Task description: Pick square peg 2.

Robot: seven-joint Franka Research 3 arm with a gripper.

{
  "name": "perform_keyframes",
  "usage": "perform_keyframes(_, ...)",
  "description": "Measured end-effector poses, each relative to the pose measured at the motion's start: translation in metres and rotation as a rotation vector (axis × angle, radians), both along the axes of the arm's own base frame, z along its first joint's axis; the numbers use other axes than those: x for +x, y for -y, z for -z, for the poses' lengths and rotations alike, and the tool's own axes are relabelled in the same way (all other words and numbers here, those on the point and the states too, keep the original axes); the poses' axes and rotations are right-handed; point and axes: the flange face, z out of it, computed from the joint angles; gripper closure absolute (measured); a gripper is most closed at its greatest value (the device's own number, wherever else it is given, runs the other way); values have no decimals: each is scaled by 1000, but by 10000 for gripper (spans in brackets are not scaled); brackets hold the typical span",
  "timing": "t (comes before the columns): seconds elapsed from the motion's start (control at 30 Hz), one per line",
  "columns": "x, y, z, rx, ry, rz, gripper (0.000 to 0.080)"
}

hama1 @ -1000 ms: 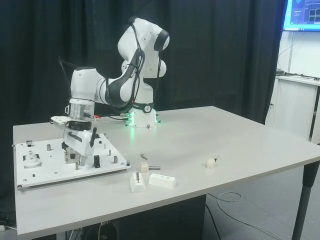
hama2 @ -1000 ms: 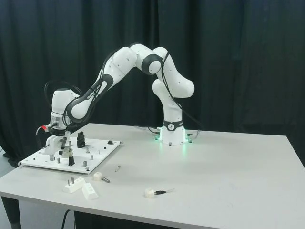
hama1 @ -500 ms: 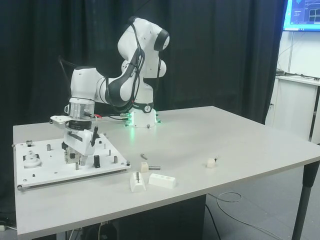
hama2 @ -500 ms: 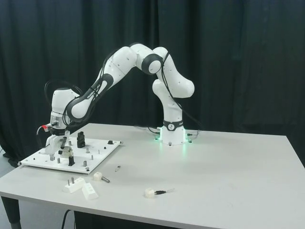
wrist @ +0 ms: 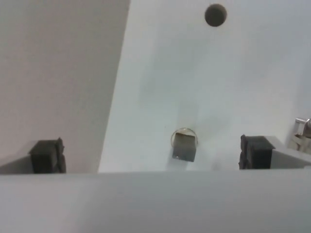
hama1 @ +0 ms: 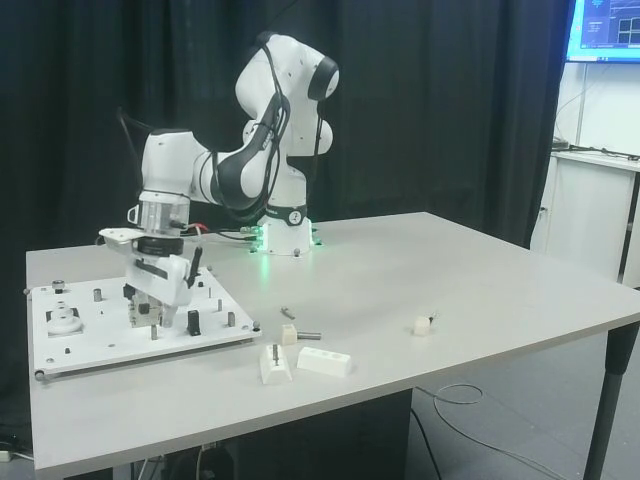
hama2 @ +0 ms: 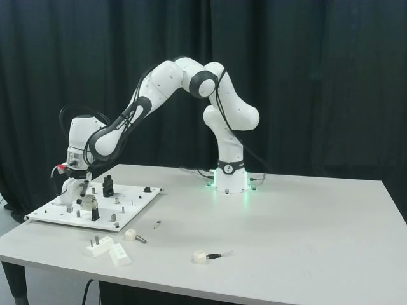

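While the white Franka arm [hama1: 245, 165] reaches down from its base at the back of the grey table [hama1: 400, 290], its two-fingered gripper [hama1: 148, 318] hangs over the flat white assembly board [hama1: 110, 345] lying at one end of the tabletop. In the wrist view the black fingertips [wrist: 47, 156] stand well apart with nothing between them; the gripper is wide open and holds nothing. Between those pads, and touching neither, the small grey square-topped metal peg [wrist: 184, 145] stands upright in a round socket of the board [wrist: 233, 87], near the board's edge, where the bare table [wrist: 53, 73] begins. A dark round hole [wrist: 215, 14] shows elsewhere on the same board. From the second room view, the gripper [hama2: 81, 202] sits among several short upright pegs and a black block [hama2: 107, 186] on the board [hama2: 137, 204]. Off the board, near the table's front edge, lie two white blocks [hama1: 324, 362], a small white cube [hama1: 288, 334] and another small white piece [hama1: 422, 324].
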Motion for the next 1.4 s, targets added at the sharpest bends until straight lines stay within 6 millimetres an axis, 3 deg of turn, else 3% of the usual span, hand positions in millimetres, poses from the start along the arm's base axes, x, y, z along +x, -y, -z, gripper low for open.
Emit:
perform_keyframes(0.73,16,-18,-29,-2,15,-142,3)
perform_keyframes(1.4,42,-50,-40,-24,-13,-378,3)
